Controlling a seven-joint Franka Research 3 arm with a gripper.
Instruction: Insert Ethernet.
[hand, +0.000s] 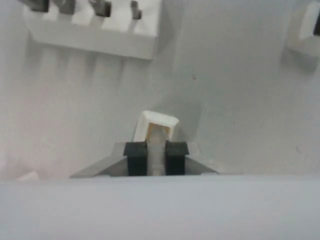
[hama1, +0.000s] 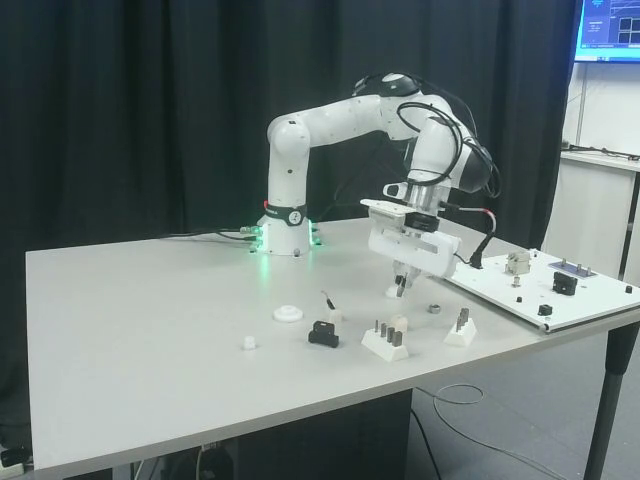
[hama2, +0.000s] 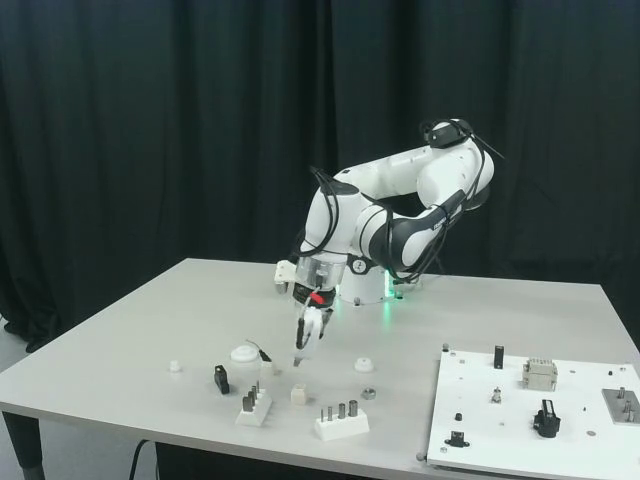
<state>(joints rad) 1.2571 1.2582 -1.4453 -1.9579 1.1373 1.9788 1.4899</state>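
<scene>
My gripper (hand: 156, 159) is shut on a small pale Ethernet plug (hand: 159, 123), whose white end sticks out past the black pads (hand: 135, 159). In the first room view the gripper (hama1: 400, 283) hangs just above the table, left of the white task board (hama1: 590, 305). The second room view shows the gripper (hama2: 298, 360) pointing down, with the plug a small pale tip (hama2: 297, 364). A grey box-shaped socket part (hama2: 539, 373) stands on the board (hama2: 480, 425), well to the right of the gripper. Which part is the Ethernet socket I cannot tell.
Near the gripper on the table are a white block with several pegs (hand: 95, 30) (hama1: 385, 340) (hama2: 341, 420), a second peg block (hama2: 254, 408), a small white cube (hama2: 298, 394), a ring (hama2: 368, 393), a white disc (hama2: 243, 353) and a black piece (hama2: 221, 379).
</scene>
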